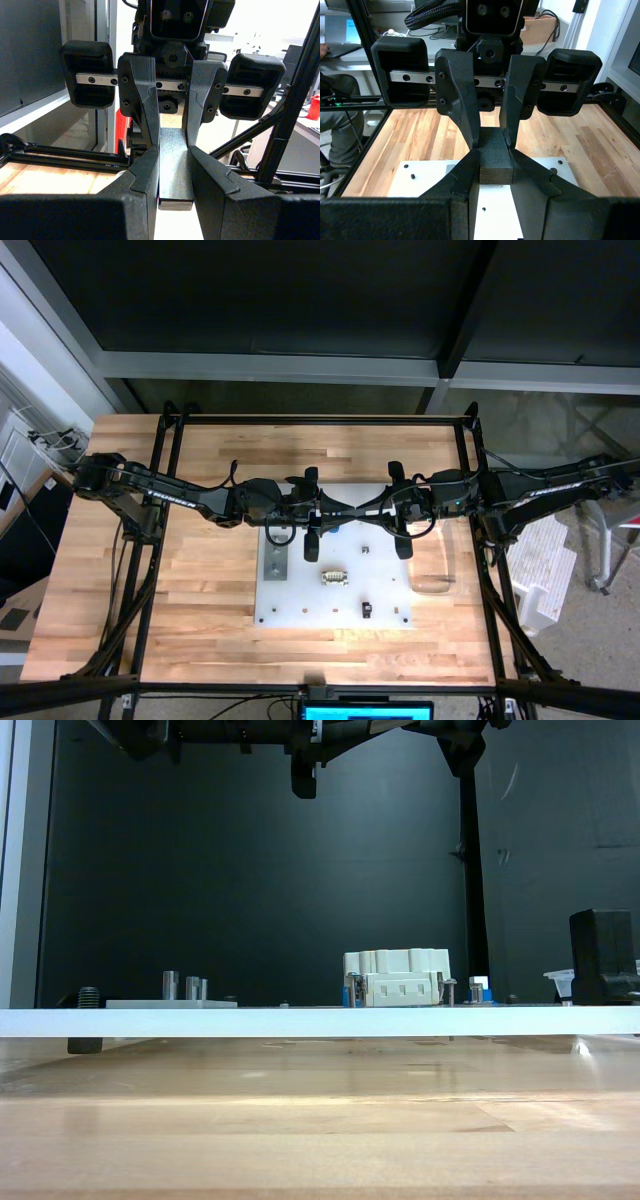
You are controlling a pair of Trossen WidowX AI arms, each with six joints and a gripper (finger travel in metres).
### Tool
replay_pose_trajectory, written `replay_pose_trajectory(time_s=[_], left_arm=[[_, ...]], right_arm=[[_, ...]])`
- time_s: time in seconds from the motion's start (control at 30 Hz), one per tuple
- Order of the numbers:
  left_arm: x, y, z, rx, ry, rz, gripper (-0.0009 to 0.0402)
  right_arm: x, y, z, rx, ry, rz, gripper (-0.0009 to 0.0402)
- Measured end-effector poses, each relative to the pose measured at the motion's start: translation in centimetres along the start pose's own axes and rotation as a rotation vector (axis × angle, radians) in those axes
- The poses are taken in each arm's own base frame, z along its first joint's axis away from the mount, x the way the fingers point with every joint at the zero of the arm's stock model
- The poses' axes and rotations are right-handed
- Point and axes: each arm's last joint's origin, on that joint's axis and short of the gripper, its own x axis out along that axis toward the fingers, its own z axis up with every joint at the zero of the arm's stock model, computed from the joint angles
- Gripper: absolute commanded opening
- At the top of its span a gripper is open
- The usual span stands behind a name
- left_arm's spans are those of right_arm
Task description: Pick the 16mm bar and install on taskboard
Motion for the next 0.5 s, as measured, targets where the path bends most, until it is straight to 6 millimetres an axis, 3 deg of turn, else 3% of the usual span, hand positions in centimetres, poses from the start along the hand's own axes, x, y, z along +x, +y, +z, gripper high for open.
replay_pose_trajectory(time_s=[0.2,0.5], left_arm=[[0.00,-0.01,0.00,0.000,0.001,-0.009,0.0032],[0.00,-0.03,0.00,-0.003,0.002,-0.019,0.0133]], right_arm=[[0.00,0.01,0.00,-0.007,0.000,0.001,0.0000],[0.01,0.03,-0.04,-0.022,0.004,0.005,0.0003]])
